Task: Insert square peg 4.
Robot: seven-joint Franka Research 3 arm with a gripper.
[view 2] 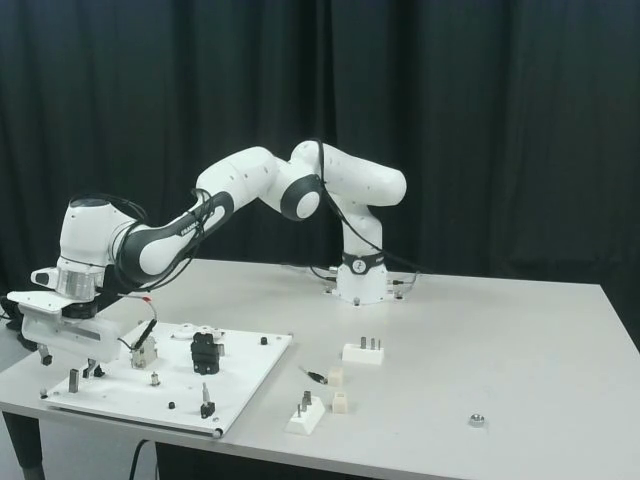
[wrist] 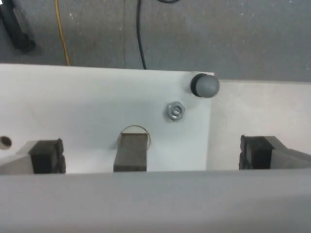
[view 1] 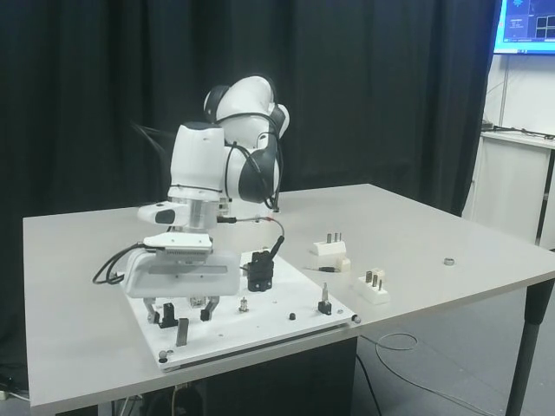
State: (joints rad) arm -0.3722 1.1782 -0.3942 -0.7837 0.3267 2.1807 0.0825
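Grey square peg (wrist: 130, 154) stands upright in a round hole of the white board (wrist: 87, 107), between the wide-open, empty jaws (wrist: 150, 154), nearer one pad (wrist: 47, 156).

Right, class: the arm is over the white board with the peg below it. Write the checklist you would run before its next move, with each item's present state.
1. Gripper open: ok, the black pads stand wide apart.
2. Peg free of the pads: ok, gaps show on both sides.
3. Peg standing upright on the white board: ok in both room views.
4. Peg seated in its round hole: cannot tell; its lower end is hidden.
5. Nut and the grey knob out of the way: ok, both lie apart from the peg.
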